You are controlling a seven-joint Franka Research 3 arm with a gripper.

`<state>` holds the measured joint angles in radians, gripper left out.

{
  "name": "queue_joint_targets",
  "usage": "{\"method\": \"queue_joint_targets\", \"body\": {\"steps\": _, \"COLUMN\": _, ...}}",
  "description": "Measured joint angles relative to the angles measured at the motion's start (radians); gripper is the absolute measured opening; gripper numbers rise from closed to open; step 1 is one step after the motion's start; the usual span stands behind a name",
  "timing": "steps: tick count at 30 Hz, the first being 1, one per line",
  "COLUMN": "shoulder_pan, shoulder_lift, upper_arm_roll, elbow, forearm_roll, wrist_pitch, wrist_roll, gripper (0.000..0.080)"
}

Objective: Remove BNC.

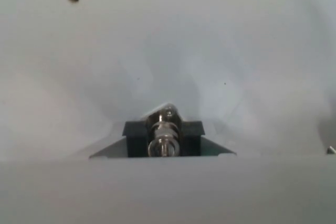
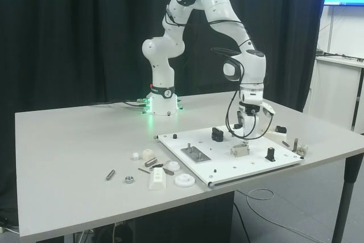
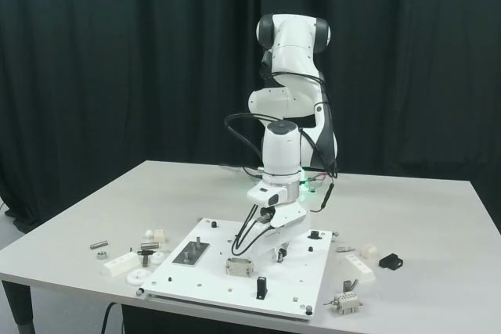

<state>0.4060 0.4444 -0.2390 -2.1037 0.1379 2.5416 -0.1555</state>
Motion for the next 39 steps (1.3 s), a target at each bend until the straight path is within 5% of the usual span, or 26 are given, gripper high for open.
{"method": "queue_joint_targets", "body": {"steps": 13, "shoulder_pan": 0.000, "shoulder_lift": 0.000, "upper_arm_roll": 0.000, "elbow": 0.000, "forearm_roll": -0.002, "wrist_pitch": 0.000, "wrist_roll": -0.123, "gripper": 0.0120}}
{"method": "queue_joint_targets", "body": {"steps": 39, "shoulder_pan": 0.002, "shoulder_lift": -0.026, "upper_arm_roll": -0.001, "elbow": -0.003, "forearm_roll": -0.014, "wrist_pitch": -0.012, "wrist_roll": -0.115, "gripper": 0.0120}}
